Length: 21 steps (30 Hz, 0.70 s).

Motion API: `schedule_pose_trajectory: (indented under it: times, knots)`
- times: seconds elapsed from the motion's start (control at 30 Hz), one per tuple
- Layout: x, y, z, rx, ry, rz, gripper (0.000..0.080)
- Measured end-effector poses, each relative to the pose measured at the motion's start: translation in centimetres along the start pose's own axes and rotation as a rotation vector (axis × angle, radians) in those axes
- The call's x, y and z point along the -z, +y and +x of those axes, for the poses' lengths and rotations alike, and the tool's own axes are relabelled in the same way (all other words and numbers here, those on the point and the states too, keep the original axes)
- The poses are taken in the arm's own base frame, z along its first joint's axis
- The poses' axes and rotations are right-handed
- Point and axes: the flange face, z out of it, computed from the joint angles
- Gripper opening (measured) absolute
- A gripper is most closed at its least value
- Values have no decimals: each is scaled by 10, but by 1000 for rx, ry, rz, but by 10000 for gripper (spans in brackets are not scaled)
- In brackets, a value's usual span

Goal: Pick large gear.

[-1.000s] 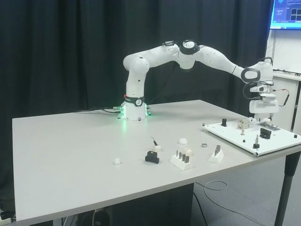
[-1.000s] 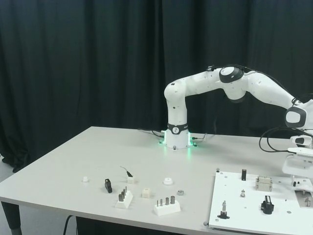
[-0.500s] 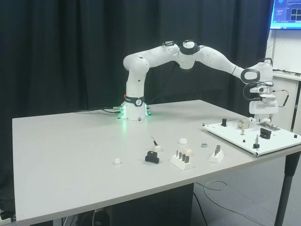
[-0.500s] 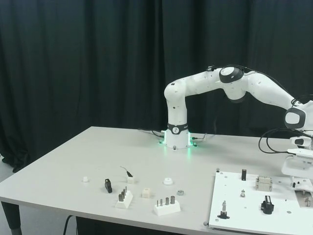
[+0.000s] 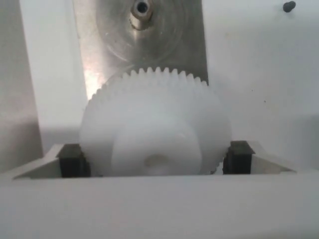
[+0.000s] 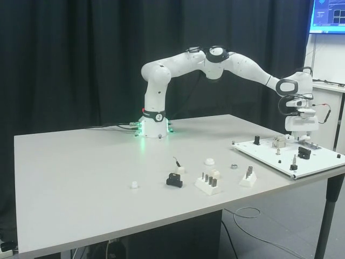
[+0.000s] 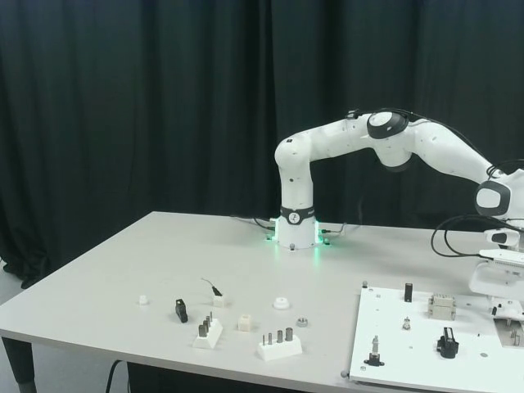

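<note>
Gripping stage: my hand closed on the white toothed plastic large gear, frame centre; next, I judge, a straight lift.

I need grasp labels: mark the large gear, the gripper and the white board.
large gear (image 5: 155, 130): wrist view, on its toothed face.
gripper (image 5: 155, 158): wrist view, midway between its two black fingertips.
white board (image 7: 413, 348): second room view, on a bare patch.
</note>
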Motion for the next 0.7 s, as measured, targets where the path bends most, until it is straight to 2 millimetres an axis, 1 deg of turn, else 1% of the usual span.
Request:
schedule_pose_trajectory:
  times: [0.7]
  knots:
    - [10, -2, 3, -1, -9, 2, 589]
